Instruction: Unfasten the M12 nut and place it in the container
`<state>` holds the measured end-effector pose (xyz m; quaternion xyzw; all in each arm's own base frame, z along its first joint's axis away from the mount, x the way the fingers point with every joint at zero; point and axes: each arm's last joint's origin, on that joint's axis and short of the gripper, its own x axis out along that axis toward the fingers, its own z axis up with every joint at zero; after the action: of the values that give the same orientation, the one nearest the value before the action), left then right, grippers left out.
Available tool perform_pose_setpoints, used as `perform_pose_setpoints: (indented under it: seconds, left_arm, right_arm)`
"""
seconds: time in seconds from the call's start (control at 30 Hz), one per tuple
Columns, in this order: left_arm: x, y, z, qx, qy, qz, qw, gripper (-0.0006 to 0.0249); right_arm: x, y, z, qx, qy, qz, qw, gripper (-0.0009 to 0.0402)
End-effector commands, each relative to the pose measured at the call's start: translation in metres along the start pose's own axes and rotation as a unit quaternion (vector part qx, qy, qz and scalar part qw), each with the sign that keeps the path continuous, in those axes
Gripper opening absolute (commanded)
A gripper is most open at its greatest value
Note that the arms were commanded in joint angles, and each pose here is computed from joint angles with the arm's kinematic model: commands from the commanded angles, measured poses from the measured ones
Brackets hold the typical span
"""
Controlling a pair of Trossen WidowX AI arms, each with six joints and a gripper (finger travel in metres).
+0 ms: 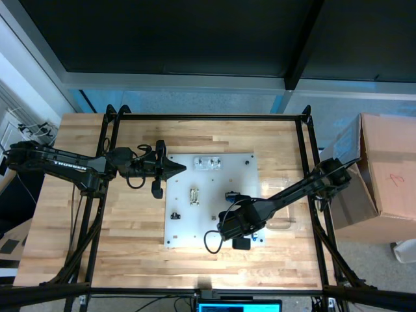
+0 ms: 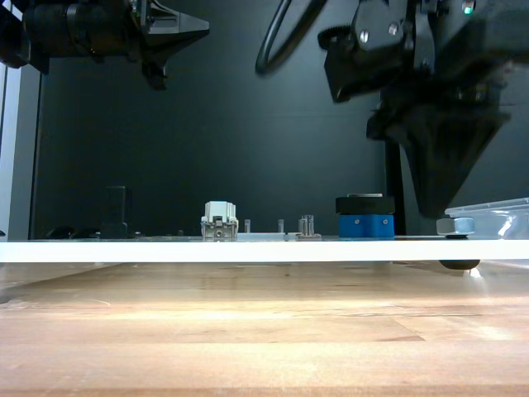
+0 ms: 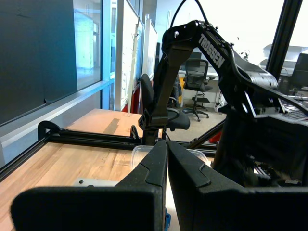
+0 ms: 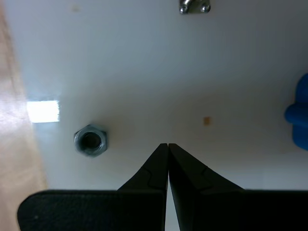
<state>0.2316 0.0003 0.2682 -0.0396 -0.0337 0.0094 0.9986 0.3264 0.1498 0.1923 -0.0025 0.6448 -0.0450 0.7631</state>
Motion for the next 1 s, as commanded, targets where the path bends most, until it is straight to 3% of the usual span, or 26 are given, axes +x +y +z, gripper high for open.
perform_pose_setpoints:
  seconds: [0.03, 0.23, 0.4, 0.63, 0.7, 0.8, 0.83, 1.0]
  left_arm:
    - [0.0, 0.0, 0.0, 0.0, 0.0, 0.0, 1.0, 0.0]
    - [0.0, 0.0, 0.0, 0.0, 0.0, 0.0, 1.0, 0.0]
    - [0.0, 0.0, 0.0, 0.0, 0.0, 0.0, 1.0, 0.0]
    - [0.0, 0.0, 0.0, 0.0, 0.0, 0.0, 1.0, 0.0]
    - [0.0, 0.0, 0.0, 0.0, 0.0, 0.0, 1.0, 0.0]
    - [0.0, 0.0, 0.0, 0.0, 0.0, 0.0, 1.0, 0.0]
    - [0.0, 0.0, 0.0, 0.0, 0.0, 0.0, 1.0, 0.0]
    - [0.0, 0.0, 0.0, 0.0, 0.0, 0.0, 1.0, 0.0]
  right_arm:
    - [-0.004, 0.001, -0.002, 0.0, 0.008, 0.02, 1.0, 0.0]
    - [-0.007, 0.009, -0.001, -0.022, 0.046, 0.145, 0.988, 0.0]
    - [0.002, 0.013, 0.002, -0.039, 0.045, 0.154, 0.986, 0.0]
    - [0.011, 0.012, 0.003, -0.045, 0.032, 0.132, 0.99, 0.0]
    - [0.011, 0.01, 0.003, -0.044, 0.021, 0.1, 0.994, 0.0]
    - [0.006, 0.003, 0.003, -0.024, -0.008, 0.022, 0.999, 0.0]
    - [0.004, 0.002, 0.002, -0.021, -0.013, 0.009, 1.0, 0.0]
    - [-0.006, 0.0, 0.002, -0.018, 0.0, 0.004, 1.0, 0.0]
